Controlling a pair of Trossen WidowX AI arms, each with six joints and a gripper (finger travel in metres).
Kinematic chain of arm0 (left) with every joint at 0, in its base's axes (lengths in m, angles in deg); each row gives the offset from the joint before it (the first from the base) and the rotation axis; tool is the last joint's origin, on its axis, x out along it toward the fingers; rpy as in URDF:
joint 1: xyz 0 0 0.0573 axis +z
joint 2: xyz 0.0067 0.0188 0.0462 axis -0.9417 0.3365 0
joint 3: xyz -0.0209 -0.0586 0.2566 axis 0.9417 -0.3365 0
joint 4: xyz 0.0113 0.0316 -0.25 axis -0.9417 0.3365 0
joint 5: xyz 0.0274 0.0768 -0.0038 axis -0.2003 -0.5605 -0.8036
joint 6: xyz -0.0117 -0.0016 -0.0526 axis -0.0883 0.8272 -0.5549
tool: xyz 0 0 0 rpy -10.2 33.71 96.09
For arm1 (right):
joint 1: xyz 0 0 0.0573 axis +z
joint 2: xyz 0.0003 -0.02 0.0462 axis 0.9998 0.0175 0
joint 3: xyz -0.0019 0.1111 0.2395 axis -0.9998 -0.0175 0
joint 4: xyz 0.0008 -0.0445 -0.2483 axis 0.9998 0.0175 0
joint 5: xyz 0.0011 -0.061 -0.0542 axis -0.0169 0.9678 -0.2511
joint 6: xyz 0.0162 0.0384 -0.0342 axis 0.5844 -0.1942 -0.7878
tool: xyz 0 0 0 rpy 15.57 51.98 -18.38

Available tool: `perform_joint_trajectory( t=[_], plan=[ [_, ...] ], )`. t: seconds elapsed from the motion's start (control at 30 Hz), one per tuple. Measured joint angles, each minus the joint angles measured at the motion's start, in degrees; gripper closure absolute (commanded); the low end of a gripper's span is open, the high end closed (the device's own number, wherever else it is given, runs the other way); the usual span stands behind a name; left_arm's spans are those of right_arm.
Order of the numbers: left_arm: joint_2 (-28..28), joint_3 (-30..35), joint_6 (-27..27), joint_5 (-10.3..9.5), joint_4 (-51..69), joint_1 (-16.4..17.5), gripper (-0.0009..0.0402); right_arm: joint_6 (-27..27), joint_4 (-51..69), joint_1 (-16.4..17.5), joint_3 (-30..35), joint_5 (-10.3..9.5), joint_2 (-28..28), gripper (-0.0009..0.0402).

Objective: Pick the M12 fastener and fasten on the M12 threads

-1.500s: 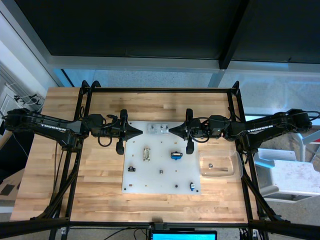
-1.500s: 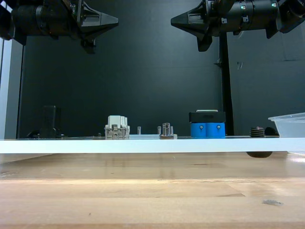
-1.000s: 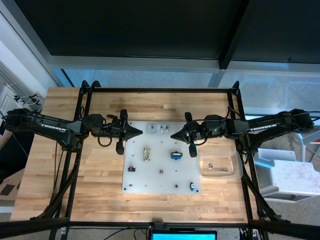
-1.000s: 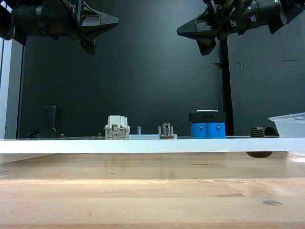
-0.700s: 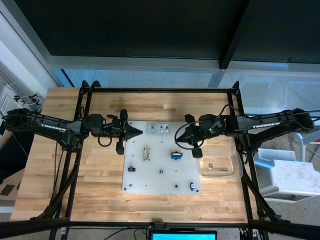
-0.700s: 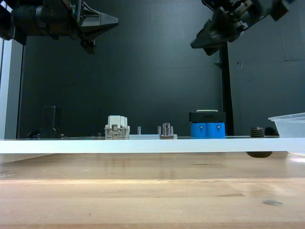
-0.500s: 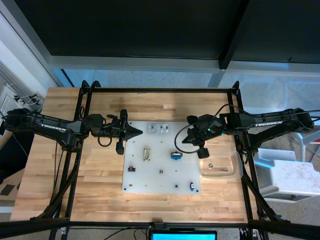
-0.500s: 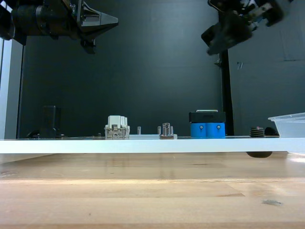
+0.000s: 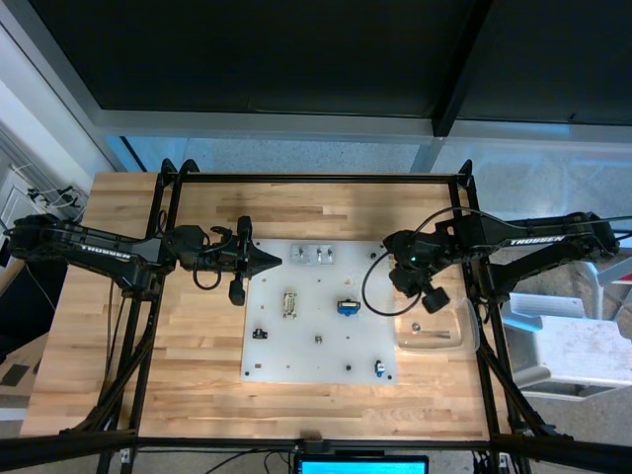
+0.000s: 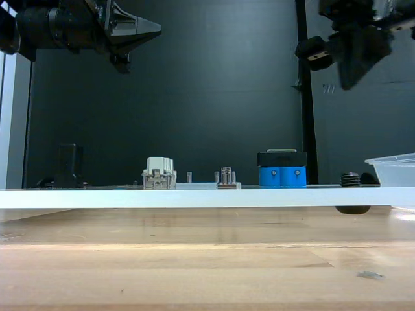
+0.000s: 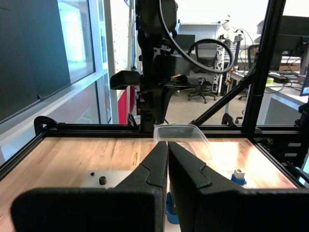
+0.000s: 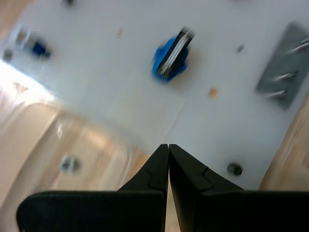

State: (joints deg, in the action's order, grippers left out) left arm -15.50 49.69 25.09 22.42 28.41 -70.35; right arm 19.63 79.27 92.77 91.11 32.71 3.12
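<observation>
Inside the clear tray (image 9: 470, 334) on the bench (image 9: 188, 385), just off the right edge of the white board (image 9: 296, 346), I find the M12 fastener (image 9: 416, 325) lying loose as a small silver speck; it is not on its stud. The M12 threads (image 10: 351, 179) stand bare near the board's near right edge, ribs showing in the low view, well apart from the nut. The right gripper (image 12: 169, 147) hangs high over the boundary between board and tray, pointing steeply down, its fingers pressed together and holding nothing. Its wrist camera shows the nut as a small dot in the tray, off to one side of the fingertips. The left gripper (image 11: 167, 145) is parked aloft at the board's far left edge, pointing level across the board, fingers likewise closed and empty. My judgement: the step in hand is the approach to the pick, and nothing of the task is completed yet. The next move calls for me to carry the right gripper further over the tray until it is directly above the nut, part the fingers, and descend inside the tray walls without striking the rim. Given how small the nut is against the fingers, alignment will need to be close, and a flat-lying nut may slide on the tray floor when the fingers close.
</observation>
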Motion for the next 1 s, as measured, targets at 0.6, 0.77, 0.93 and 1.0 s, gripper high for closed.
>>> perform_joint_trajectory(
  t=[0.6, 0.77, 0.93, 1.0],
  plan=[
    [0.0, 0.0, 0.0, 0.00, 0.0, 0.0, 0.0393, -18.8, 12.2, 11.1, -0.4, 3.61, 3.8, 0.0393],
    [0.0, 0.0, 0.0, 0.02, 0.0, 0.0, 0.0393, -18.5, 12.5, 14.8, -0.6, 4.79, 5.7, 0.0392],
    [0.0, 0.0, 0.0, 0.02, 0.0, 0.0, 0.0393, -23.3, 12.4, 18.4, -0.7, 4.79, 7.8, 0.0371],
    [0.0, 0.0, 0.0, 0.02, 0.0, 0.0, 0.0393, -25.2, 11.9, 19.2, -0.8, 4.76, 8.2, 0.0358]
  ],
)
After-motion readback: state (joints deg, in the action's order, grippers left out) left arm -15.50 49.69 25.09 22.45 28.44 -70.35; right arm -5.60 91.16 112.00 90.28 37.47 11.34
